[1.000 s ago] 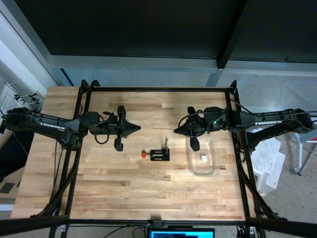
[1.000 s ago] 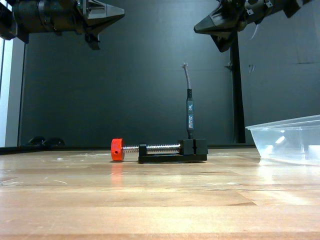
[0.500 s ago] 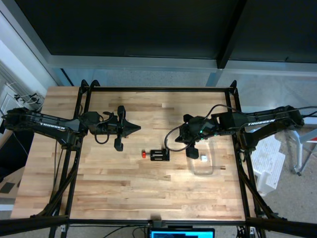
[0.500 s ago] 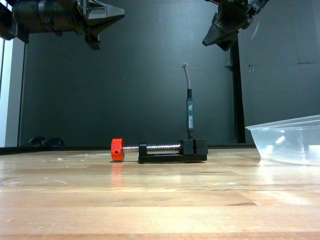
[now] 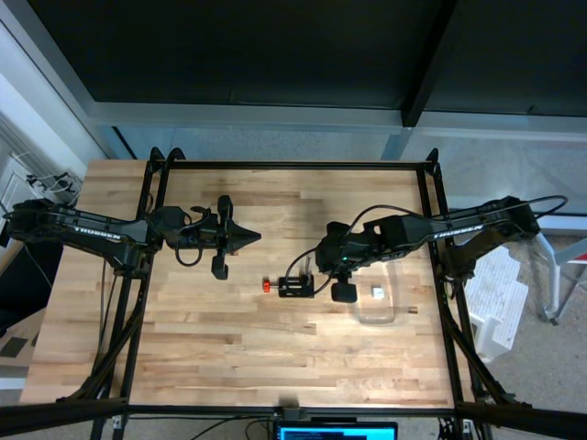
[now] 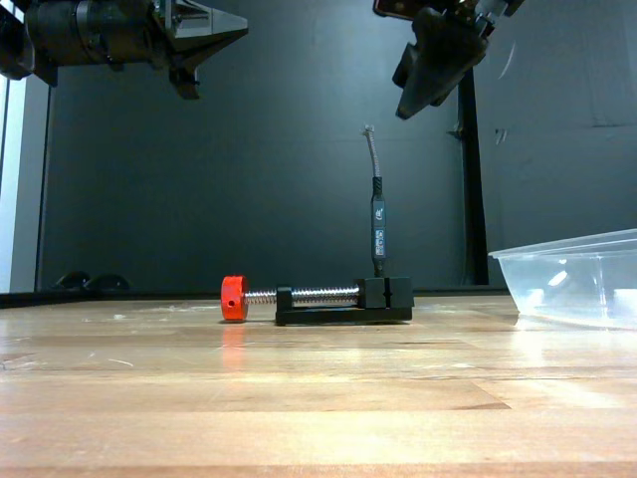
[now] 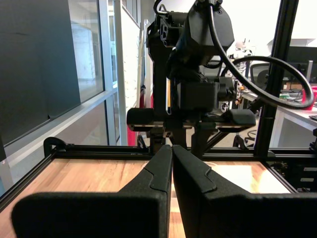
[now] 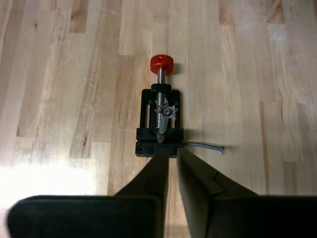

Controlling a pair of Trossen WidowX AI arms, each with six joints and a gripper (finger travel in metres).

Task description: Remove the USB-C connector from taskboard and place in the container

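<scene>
The taskboard (image 5: 295,286) (image 6: 343,299) is a small black vise with a red knob (image 6: 233,298), lying mid-table. The USB-C connector (image 6: 378,227) stands upright in its right end, with a thin wire rising from it. My right gripper (image 5: 317,263) (image 6: 403,105) hangs high above it, tilted down, slightly to the right. In the right wrist view the taskboard (image 8: 160,124) lies just beyond the gripper (image 8: 172,151), whose fingers stand narrowly open on nothing. The clear container (image 5: 374,321) (image 6: 567,244) sits right of the taskboard. My left gripper (image 5: 257,237) (image 6: 244,25) (image 7: 172,148) is shut and empty, parked high at the left.
A small white block (image 5: 377,292) lies inside the container. A thin braided wire (image 8: 205,146) shows beside the vise's end. The black frame rails (image 5: 293,166) border the table at the back and sides. Bare wood (image 5: 275,357) stretches in front of the taskboard.
My right arm has swung left from over the container to above the taskboard and tipped its gripper downward. The left arm, taskboard and connector have not moved.
</scene>
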